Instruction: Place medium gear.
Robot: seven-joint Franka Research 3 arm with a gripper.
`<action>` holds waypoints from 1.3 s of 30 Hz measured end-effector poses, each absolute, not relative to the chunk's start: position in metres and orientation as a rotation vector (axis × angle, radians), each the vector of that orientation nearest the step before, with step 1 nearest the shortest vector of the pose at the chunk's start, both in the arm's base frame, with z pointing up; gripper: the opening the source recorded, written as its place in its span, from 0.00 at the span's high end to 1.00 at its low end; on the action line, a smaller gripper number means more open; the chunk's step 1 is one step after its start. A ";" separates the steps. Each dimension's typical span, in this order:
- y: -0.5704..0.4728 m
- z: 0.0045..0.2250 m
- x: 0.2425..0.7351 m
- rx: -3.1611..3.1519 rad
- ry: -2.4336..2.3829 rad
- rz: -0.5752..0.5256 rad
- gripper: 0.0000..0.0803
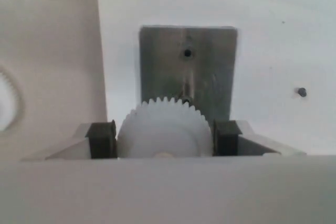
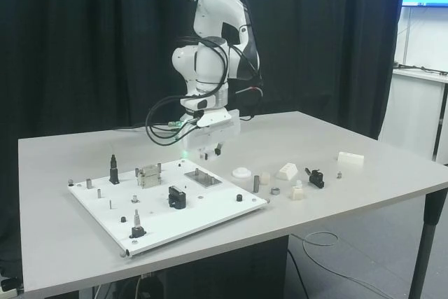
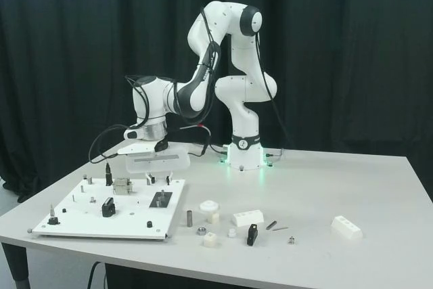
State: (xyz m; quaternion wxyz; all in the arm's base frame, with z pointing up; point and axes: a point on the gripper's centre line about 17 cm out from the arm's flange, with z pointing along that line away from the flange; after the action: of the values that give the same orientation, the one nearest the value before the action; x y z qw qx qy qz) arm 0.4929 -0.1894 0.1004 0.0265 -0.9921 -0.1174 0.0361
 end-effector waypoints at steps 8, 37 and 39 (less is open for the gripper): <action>-0.158 0.097 0.496 -3.037 -0.374 0.133 0.51; 0.000 0.051 0.453 -2.990 -0.364 0.258 0.51; 0.008 0.047 0.450 -2.994 -0.366 0.255 0.51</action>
State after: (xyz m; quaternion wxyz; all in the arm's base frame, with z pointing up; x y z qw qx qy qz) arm 0.4505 0.0080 0.0473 0.0571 -0.9875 -0.1208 0.0840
